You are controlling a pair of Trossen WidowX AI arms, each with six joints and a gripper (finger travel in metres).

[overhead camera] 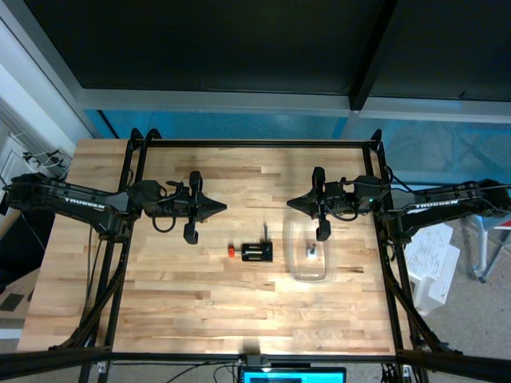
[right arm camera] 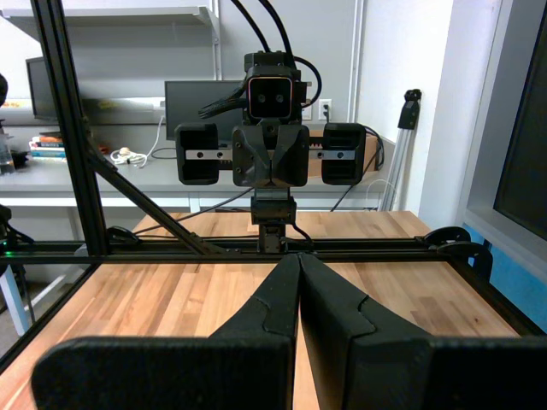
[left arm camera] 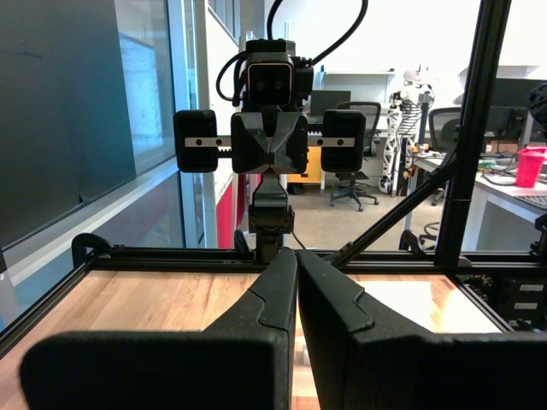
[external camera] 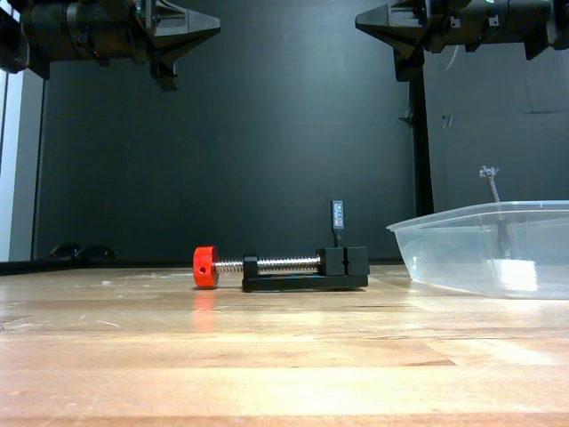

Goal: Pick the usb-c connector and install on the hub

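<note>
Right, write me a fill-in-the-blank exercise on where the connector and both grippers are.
1. The usb-c connector lies free in the clear tub, on the ____ arm's side.
2. The left gripper and right gripper hang above the table with jaws ____.
3. The black vise has a ____ knob.
Missing words: right; shut; red.

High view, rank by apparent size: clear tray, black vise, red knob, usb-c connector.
Largest first:
clear tray
black vise
red knob and usb-c connector (free in tray) look alike
Left gripper and right gripper hover shut above the table.
</note>
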